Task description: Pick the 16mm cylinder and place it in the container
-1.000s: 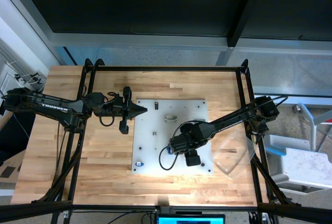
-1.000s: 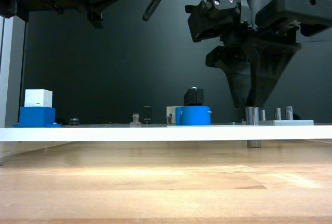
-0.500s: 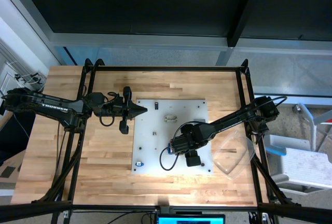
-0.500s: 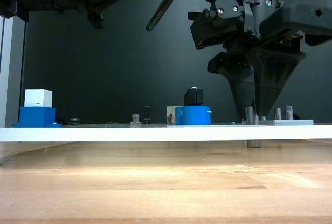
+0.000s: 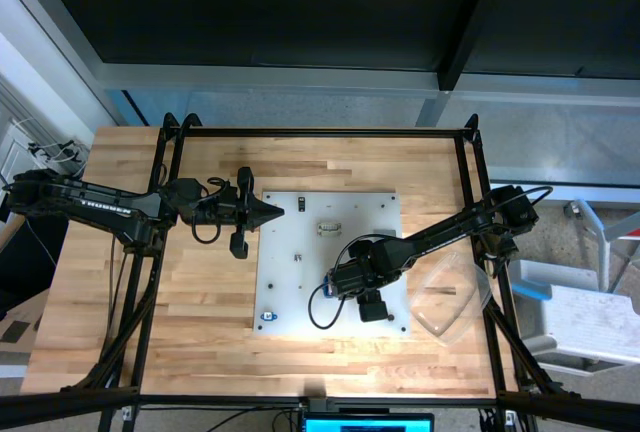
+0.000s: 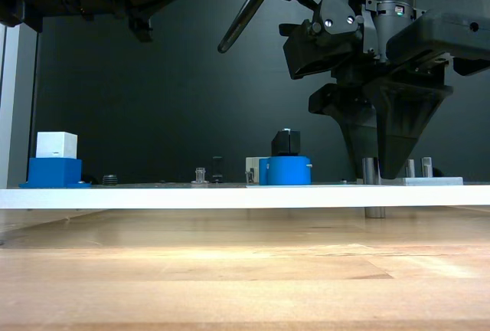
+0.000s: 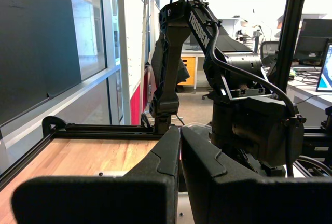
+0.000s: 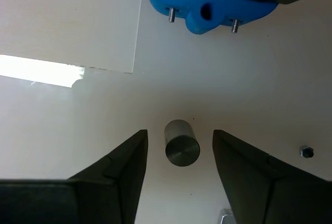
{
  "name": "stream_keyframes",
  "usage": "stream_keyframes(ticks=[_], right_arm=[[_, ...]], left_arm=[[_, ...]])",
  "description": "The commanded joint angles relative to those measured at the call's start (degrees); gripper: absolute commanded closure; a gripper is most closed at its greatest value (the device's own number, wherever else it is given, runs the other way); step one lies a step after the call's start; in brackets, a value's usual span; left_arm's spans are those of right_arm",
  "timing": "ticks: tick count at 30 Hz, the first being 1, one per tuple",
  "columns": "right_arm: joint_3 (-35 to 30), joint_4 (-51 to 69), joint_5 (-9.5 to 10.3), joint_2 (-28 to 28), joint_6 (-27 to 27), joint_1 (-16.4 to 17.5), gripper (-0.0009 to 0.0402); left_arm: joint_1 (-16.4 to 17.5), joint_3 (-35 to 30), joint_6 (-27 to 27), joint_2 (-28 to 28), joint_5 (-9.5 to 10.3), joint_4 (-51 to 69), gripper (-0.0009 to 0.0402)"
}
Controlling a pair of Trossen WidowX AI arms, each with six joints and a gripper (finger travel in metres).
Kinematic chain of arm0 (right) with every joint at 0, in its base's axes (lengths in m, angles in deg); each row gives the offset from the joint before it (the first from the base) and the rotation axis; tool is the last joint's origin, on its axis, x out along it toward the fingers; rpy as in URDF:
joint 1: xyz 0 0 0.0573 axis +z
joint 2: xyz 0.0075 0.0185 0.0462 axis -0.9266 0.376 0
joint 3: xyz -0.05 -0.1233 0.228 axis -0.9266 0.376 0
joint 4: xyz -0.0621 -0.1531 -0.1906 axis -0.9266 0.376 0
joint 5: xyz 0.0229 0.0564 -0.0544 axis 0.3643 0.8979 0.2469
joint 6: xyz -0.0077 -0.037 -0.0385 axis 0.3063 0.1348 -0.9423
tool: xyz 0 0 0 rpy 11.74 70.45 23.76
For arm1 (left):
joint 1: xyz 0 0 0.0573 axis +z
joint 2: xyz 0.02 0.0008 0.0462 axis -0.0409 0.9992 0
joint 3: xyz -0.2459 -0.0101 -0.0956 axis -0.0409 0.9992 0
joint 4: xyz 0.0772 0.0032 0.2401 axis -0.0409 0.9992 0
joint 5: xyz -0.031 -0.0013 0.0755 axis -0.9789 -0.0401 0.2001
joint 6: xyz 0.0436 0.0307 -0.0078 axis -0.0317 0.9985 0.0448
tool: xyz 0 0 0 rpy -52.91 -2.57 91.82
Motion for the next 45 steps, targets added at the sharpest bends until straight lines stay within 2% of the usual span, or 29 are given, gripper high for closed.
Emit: stream_keyframes(ticks=[1,9,16,27,45], right_arm=[[-0.13,0.02,-0.11,-0.09,-0.02,0.0,0.0261],[-0.13,0.07,-0.11,-0.13,-0.17,-0.02,0.0324],[-0.13,0.15,-0.09,-0.26,-0.22,-0.02,0.0352],[-0.13,1.4,-0.15,-2.14,-0.63,-0.07,0.0353],[-0.13,5.33,-0.13,-8.5,-0.39,-0.09,0.0354]], left_arm=[[0.0,0.0,0.0,0.02,0.0,-0.02,0.0393],[0.0,0.0,0.0,0.02,0.0,-0.02,0.0393],[0.0,0.0,0.02,0.02,0.0,-0.02,0.0393],[0.02,0.0,0.0,0.02,0.0,-0.02,0.0393],[0.0,0.0,0.0,0.02,0.0,-0.02,0.0393]])
